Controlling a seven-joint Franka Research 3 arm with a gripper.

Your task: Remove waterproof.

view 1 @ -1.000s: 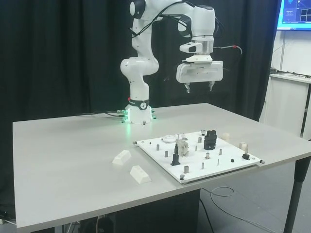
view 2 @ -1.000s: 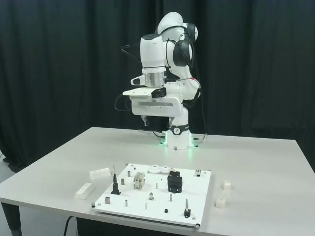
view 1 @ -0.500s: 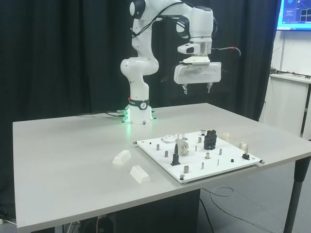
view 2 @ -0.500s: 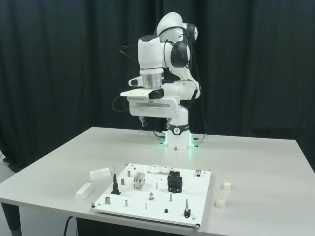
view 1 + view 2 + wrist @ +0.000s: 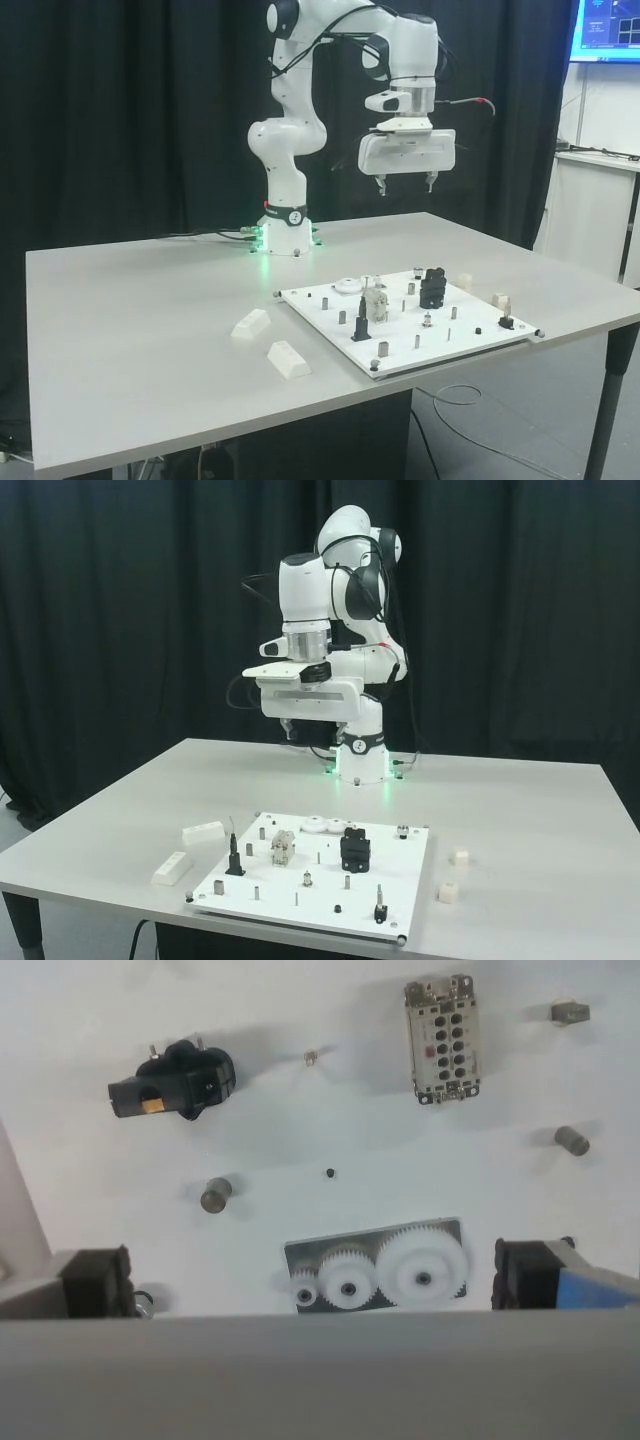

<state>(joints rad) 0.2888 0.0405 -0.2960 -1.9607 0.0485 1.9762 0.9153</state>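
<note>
The waterproof connector point(image 5: 170, 1082) is a black plug that stands on the white board point(image 5: 330, 300); it also shows as the black connector point(image 5: 432, 288) point(image 5: 354, 850) in both room views. My gripper point(image 5: 406, 185) point(image 5: 308, 725) hangs high above the table, over its far side and well apart from the board. In the wrist view the gripper point(image 5: 310, 1285) is open, its black fingertips point(image 5: 95, 1280) far apart with nothing between them. The connector lies far below and off to one side.
The board also carries a set of white gears point(image 5: 380, 1275), a grey multi-pin connector point(image 5: 440, 1040) and several small pegs point(image 5: 216, 1194). Two white blocks point(image 5: 268, 340) lie beside the board on the grey table point(image 5: 130, 300), and two small white pieces point(image 5: 452, 875) lie on its other side.
The gripper has shifted slightly sideways while staying high above the table. Nothing on the board has moved.
</note>
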